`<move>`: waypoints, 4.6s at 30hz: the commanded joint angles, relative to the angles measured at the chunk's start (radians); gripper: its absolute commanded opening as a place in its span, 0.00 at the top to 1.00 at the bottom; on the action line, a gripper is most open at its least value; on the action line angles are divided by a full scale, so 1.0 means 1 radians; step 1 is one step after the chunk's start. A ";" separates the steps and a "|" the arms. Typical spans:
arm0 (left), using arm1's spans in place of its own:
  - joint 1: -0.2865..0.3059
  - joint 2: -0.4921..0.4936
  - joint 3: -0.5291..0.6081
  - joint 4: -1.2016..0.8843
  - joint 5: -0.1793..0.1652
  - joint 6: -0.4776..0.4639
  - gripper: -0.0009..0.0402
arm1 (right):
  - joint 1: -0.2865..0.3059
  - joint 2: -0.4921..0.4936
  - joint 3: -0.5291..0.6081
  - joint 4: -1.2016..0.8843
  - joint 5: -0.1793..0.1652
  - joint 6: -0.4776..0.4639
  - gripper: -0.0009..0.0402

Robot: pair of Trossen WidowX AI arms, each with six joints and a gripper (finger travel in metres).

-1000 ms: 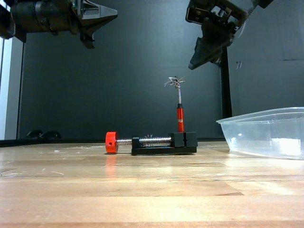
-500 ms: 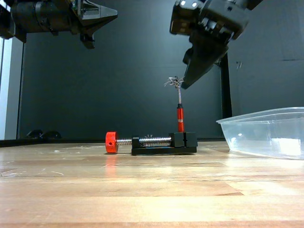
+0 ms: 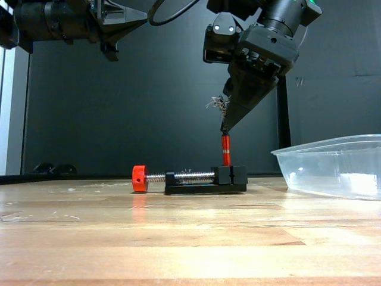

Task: Remove the RCA connector from the receptacle and place in the container

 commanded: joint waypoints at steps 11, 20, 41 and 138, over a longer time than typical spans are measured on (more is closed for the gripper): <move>0.000 0.000 0.000 0.000 0.000 0.000 0.98 | 0.005 0.060 -0.003 0.030 0.003 0.000 0.60; 0.000 0.000 0.000 0.000 0.000 0.000 0.98 | 0.005 0.060 -0.003 0.033 0.003 -0.003 0.67; 0.000 0.000 0.000 0.000 0.000 0.000 0.98 | 0.005 0.060 -0.004 0.033 0.003 -0.003 0.97; 0.000 0.000 0.000 0.000 0.000 0.000 0.98 | 0.023 -0.624 -0.479 -0.251 -0.053 0.375 0.97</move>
